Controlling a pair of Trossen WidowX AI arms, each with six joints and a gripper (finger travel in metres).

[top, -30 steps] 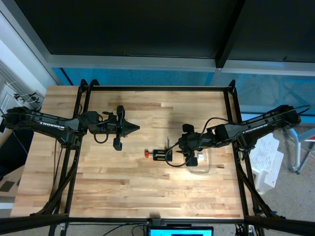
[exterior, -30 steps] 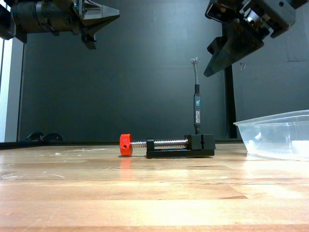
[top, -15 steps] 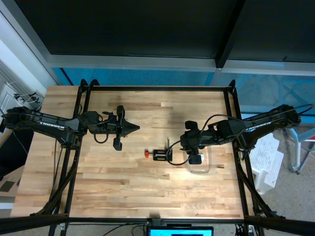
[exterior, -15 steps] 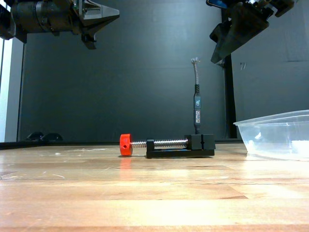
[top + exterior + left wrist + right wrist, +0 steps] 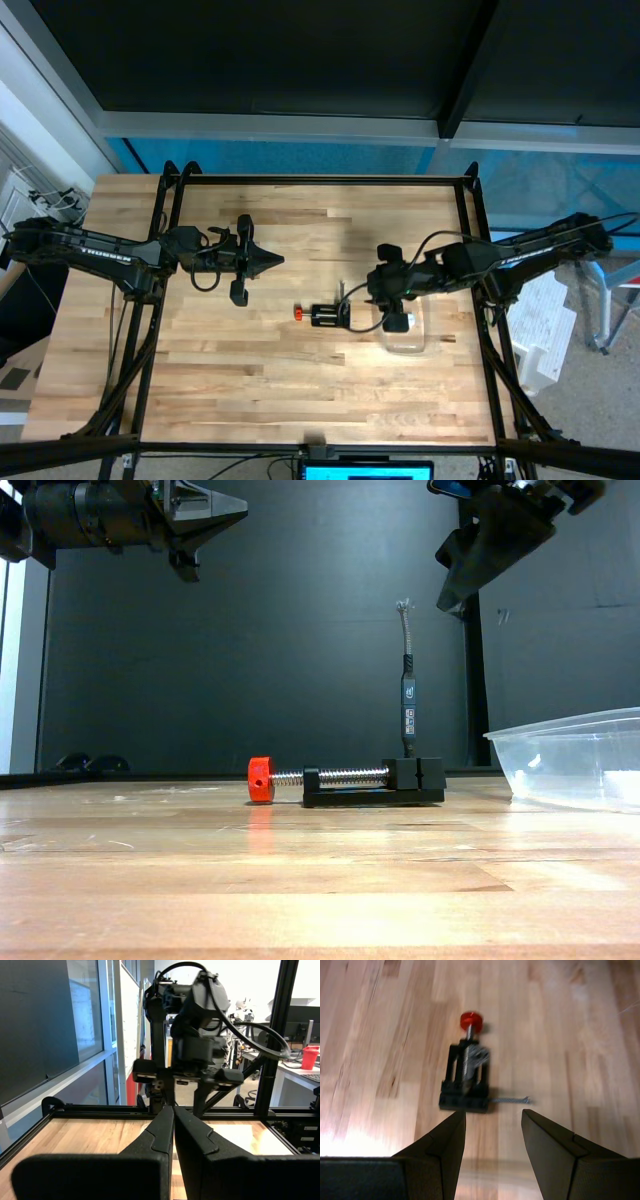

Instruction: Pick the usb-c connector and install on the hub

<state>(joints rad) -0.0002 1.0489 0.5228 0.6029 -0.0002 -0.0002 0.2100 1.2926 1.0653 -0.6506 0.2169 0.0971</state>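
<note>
High view: right gripper [image 5: 370,291] between hub [image 5: 322,316] and dish [image 5: 406,349], left gripper [image 5: 276,261] apart.

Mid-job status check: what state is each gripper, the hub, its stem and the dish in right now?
left gripper: shut, empty, raised over the table's left side.
right gripper: open, empty, raised, looking down at the hub.
hub: flat on the table, untouched.
stem: upright in the hub.
clear dish: upright, apart from the hub.
usb-c connector: cannot be made out.
</note>
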